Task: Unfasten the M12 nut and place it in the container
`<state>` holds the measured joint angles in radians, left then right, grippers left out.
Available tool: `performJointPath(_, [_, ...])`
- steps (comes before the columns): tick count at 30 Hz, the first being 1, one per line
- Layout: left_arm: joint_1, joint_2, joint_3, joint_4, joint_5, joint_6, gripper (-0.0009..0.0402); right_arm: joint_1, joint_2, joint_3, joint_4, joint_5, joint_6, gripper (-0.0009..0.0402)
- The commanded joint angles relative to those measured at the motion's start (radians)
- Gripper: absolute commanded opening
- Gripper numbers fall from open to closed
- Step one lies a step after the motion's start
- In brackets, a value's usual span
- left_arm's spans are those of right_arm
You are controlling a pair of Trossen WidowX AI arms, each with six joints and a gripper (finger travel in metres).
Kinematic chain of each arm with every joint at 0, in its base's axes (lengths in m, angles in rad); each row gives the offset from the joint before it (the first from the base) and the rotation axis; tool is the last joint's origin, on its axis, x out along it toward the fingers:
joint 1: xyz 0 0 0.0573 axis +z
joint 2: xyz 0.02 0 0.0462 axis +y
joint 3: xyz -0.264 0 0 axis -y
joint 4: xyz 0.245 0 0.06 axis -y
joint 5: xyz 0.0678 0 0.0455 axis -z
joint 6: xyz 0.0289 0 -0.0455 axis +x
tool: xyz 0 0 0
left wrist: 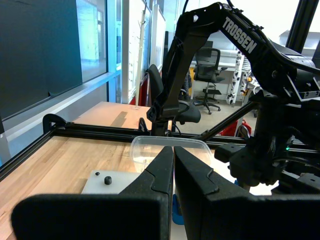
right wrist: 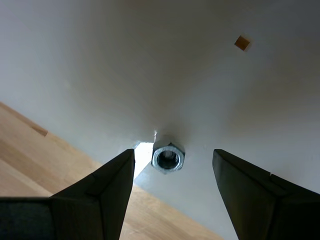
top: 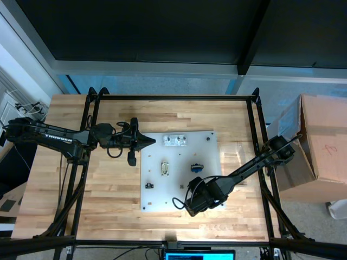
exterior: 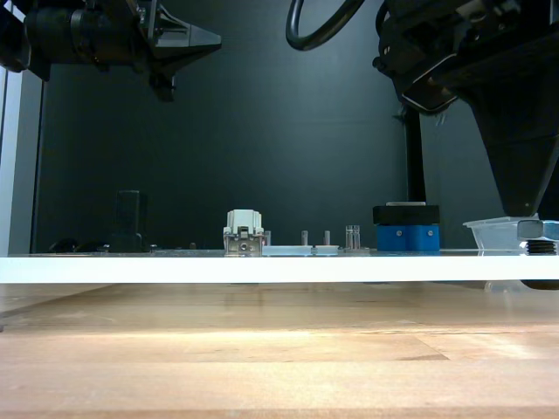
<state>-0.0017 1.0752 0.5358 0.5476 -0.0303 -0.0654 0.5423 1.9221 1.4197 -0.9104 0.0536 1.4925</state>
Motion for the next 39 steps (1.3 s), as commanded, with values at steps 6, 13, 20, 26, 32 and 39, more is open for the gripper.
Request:
performJointPath(6, [0.0, 0.0, 0.0, 0.0, 0.0, 0.0, 0.0, 0.0, 0.034, -0.003, 0.026, -0.015, -0.01, 0.0185])
performJointPath(13, [0.0, 0.0, 0.0, 0.001, 0.0, 0.0, 0.0, 0.0, 0.043, -0.004, 0.035, -0.02, -0.017, 0.0151])
performJointPath(20, [0.0, 0.0, 0.0, 0.0, 0.0, 0.0, 0.0, 0.0, 0.041, -0.003, 0.034, -0.022, -0.017, 0.0091])
performJointPath(26, [0.0, 0.0, 0.0, 0.0, 0.0, 0.0, 0.0, 0.0, 0.041, 0.004, 0.032, -0.022, -0.021, 0.0036])
performJointPath(32, [0.0, 0.0, 0.0, 0.0, 0.0, 0.0, 0.0, 0.0, 0.035, 0.004, 0.031, -0.032, -0.024, 0.0001])
performJointPath(39, [0.0, 0.0, 0.0, 0.0, 0.0, 0.0, 0.0, -0.002, 0.013, 0.004, 0.028, -0.03, -0.077, 0.0006])
